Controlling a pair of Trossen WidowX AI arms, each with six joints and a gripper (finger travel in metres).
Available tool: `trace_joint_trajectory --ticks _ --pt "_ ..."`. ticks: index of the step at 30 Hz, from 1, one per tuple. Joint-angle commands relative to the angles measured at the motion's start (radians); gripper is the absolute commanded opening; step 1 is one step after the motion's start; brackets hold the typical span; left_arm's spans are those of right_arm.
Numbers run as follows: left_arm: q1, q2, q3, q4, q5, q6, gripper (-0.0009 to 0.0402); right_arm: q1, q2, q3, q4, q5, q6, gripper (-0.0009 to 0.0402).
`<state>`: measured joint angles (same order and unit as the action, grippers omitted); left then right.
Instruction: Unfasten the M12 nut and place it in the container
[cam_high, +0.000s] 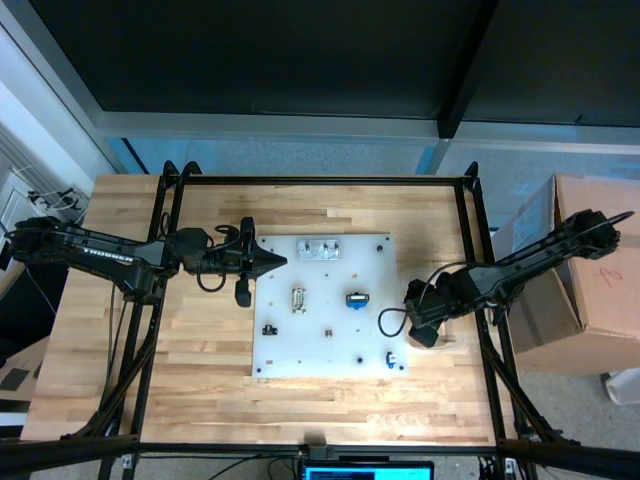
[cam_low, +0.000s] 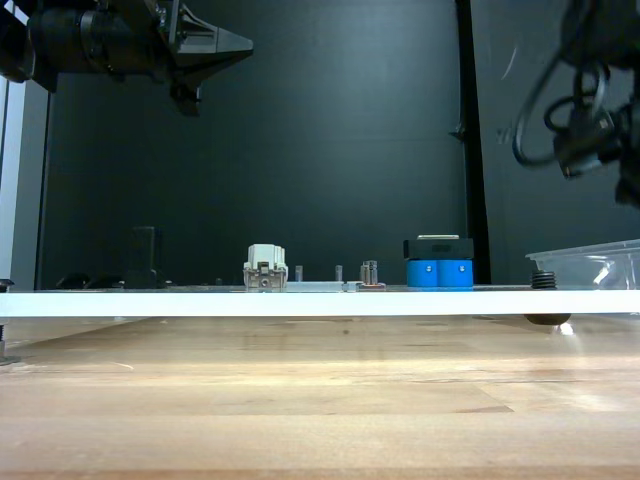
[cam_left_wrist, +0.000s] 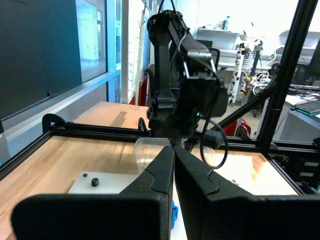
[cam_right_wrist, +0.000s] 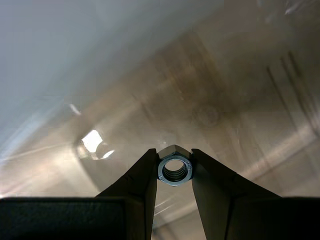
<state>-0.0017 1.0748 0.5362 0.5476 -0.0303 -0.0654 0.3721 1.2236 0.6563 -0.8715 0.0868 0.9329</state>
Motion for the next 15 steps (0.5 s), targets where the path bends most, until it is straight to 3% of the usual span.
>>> trace_joint_trajectory --ticks 1,7,15 --pt "0.000 0.000 0.000 0.000 0.000 0.000 0.0000 0.000 0.001 -0.047 0.056 0.000 0.005 0.0024" --pt "0.000 0.000 0.000 0.000 0.000 0.000 0.0000 0.001 0.010 -0.061 0.078 -0.001 0.004 0.0062" --pt "0.000 0.000 0.000 0.000 0.000 0.000 0.0000 0.001 0.029 -0.061 0.103 -0.001 0.005 0.0202"
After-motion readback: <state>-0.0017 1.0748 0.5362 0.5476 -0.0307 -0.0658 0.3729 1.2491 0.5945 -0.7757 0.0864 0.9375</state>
